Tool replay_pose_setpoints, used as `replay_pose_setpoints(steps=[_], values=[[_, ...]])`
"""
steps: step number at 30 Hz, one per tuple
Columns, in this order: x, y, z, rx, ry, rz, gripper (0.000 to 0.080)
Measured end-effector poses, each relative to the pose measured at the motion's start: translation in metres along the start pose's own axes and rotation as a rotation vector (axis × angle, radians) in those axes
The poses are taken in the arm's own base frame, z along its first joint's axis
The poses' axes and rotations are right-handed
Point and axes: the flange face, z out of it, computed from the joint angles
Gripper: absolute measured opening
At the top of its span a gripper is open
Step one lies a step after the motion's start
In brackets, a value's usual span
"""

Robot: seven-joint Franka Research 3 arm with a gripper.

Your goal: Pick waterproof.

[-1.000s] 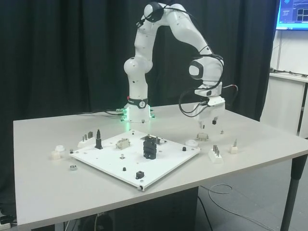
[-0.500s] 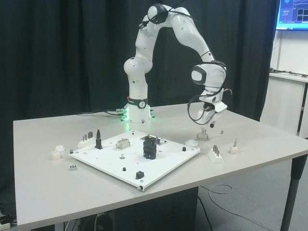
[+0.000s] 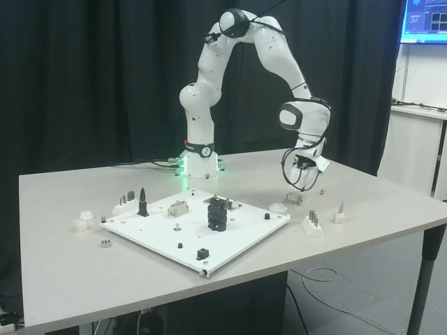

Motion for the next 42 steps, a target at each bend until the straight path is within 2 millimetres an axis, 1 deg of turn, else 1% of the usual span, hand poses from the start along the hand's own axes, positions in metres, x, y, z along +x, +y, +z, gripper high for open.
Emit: replay_pose_setpoints(steps=[16,17,22,23,29,34,35,42], values=[[0.003,0.009,0.012,-0.034,0.002,-0.049,0.08],[0.003,0.009,0.012,-0.035,0.002,-0.053,0.0697],[0.003,0.01,0.014,-0.033,-0.004,-0.064,0.0697],[0.003,0.01,0.014,-0.031,-0.005,-0.065,0.0516],[0.002,0.007,0.012,-0.02,-0.009,-0.07,0.0516],[0.0,0.003,0.002,-0.01,-0.006,-0.074,0.0516],[0.0,0.003,-0.001,-0.008,-0.004,-0.071,0.0315],[-0.002,-0.001,-0.028,0.007,0.007,-0.043,0.0315]])
